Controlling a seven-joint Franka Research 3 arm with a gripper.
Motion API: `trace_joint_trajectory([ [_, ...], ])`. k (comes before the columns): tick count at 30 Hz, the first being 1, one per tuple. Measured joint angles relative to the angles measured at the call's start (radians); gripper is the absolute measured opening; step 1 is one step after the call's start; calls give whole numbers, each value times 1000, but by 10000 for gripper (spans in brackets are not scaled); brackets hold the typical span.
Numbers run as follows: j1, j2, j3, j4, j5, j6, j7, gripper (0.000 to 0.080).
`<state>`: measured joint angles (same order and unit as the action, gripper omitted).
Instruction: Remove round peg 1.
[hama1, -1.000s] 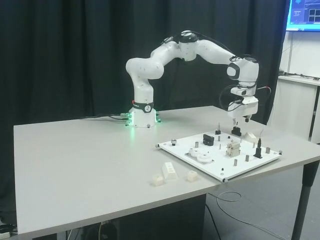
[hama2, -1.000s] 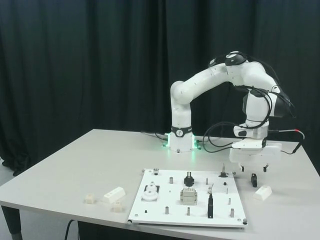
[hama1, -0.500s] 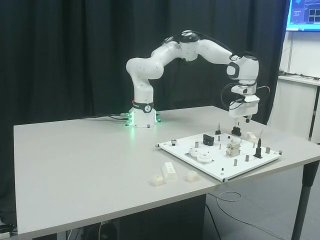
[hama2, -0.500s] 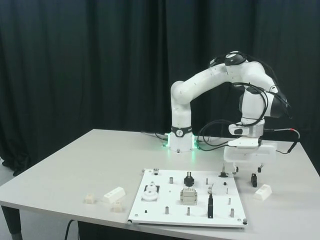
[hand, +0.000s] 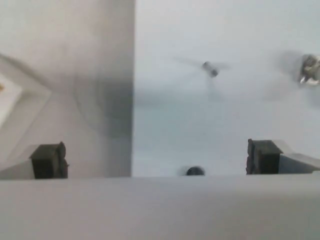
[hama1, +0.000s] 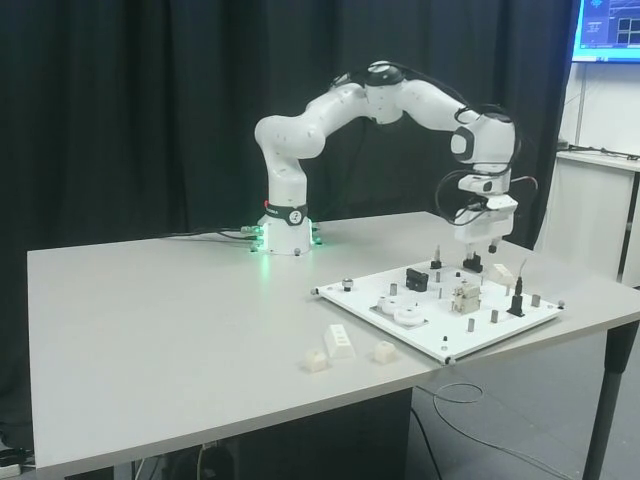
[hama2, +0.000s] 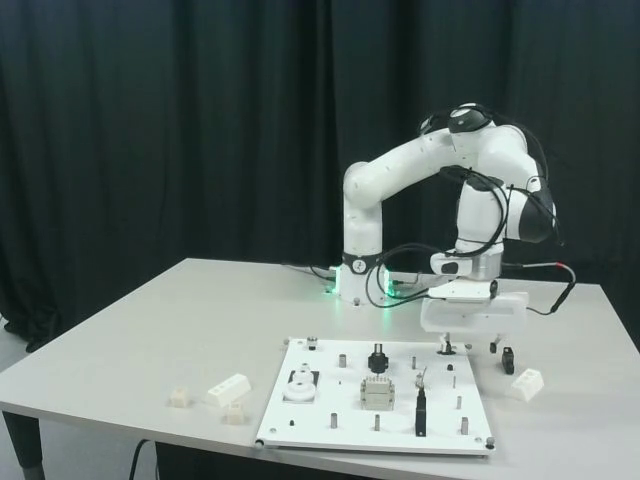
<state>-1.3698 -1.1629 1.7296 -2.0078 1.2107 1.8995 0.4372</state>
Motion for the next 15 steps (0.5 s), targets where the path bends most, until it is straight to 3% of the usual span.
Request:
trace_joint_trajectory([
  [9,-89,0,39,44,37,0,-18,800],
  [15,-146,0,73,83,40,-3,-19,800],
])
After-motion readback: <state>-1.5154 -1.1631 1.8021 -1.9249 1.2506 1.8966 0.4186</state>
